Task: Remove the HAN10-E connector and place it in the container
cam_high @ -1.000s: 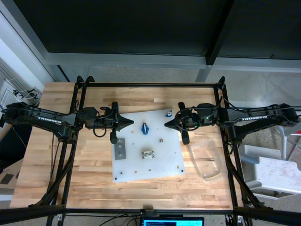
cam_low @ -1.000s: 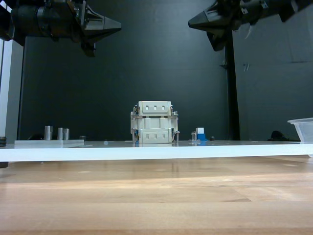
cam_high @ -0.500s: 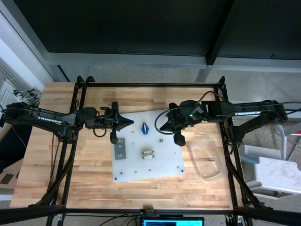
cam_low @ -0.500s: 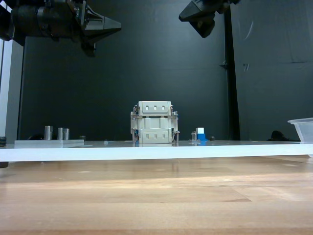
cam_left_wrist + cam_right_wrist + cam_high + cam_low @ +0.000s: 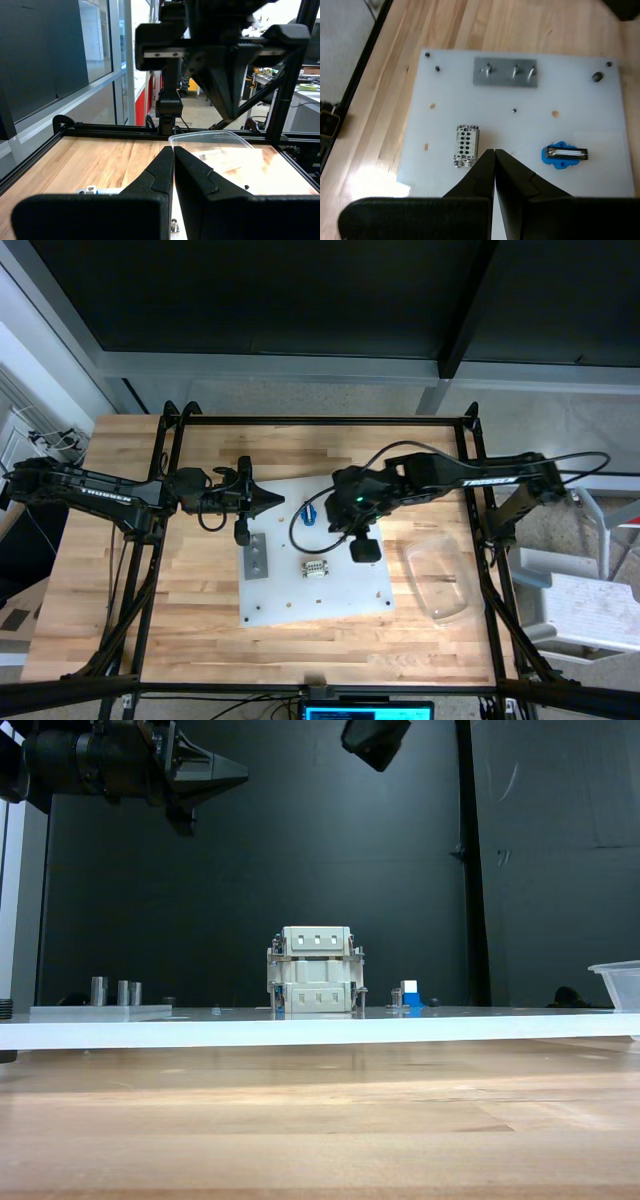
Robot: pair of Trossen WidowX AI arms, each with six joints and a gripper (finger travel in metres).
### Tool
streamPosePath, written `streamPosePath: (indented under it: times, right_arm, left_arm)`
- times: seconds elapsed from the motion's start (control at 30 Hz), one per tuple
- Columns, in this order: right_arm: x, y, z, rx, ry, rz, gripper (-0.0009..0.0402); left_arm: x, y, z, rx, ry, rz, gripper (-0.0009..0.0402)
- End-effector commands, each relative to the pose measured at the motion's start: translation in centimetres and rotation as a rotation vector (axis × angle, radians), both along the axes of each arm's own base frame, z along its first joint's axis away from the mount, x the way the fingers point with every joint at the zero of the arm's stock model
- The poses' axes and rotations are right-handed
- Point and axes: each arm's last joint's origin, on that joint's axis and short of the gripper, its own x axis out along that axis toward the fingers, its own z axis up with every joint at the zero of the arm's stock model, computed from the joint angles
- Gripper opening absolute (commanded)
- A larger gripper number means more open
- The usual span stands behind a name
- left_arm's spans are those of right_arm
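The HAN10-E connector (image 5: 315,568) is a small beige block standing on the white board (image 5: 350,590); the low view shows it upright (image 5: 316,972). My right gripper (image 5: 330,523) hangs high over the board, tilted downward, fingers shut and empty. In the right wrist view its closed tips (image 5: 494,150) sit just beside the connector (image 5: 467,146), well above it. My left gripper (image 5: 275,502) hovers shut over the board's left edge, and the left wrist view shows its tips (image 5: 173,150) closed. The clear container (image 5: 440,580) lies right of the board.
A blue knob-like part (image 5: 307,512) and a grey metal plate with pegs (image 5: 257,560) are fixed on the board. A black frame rail (image 5: 480,530) runs between the board and the right arm's base. The container rim (image 5: 620,982) shows at the low view's right.
The right arm has swung left and inward over the board, tilting its gripper downward toward the connector. The left arm has stayed still.
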Motion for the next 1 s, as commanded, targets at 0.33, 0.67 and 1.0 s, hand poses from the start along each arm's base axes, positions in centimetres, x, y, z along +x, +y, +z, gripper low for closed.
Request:
streamPosePath:
  times: [0.33, 0.67, 1.0]
  right_arm:
    - [4.0, 2.6, -1.5, -0.103, 0.144, 0.03, 0.0]
    - [6.7, 3.9, -3.5, -0.147, 0.206, 0.002, 0.005]
    - [7.7, 5.0, -5.6, -0.155, 0.255, -0.014, 0.0191]
  left_arm:
    - [0.0, 0.0, 0.0, 0.0, 0.0, 0.0, 0.0]
    - [0.0, 0.0, 0.0, 0.0, 0.0, 0.0, 0.0]
    - [0.0, 0.0, 0.0, 0.0, 0.0, 0.0, 0.0]
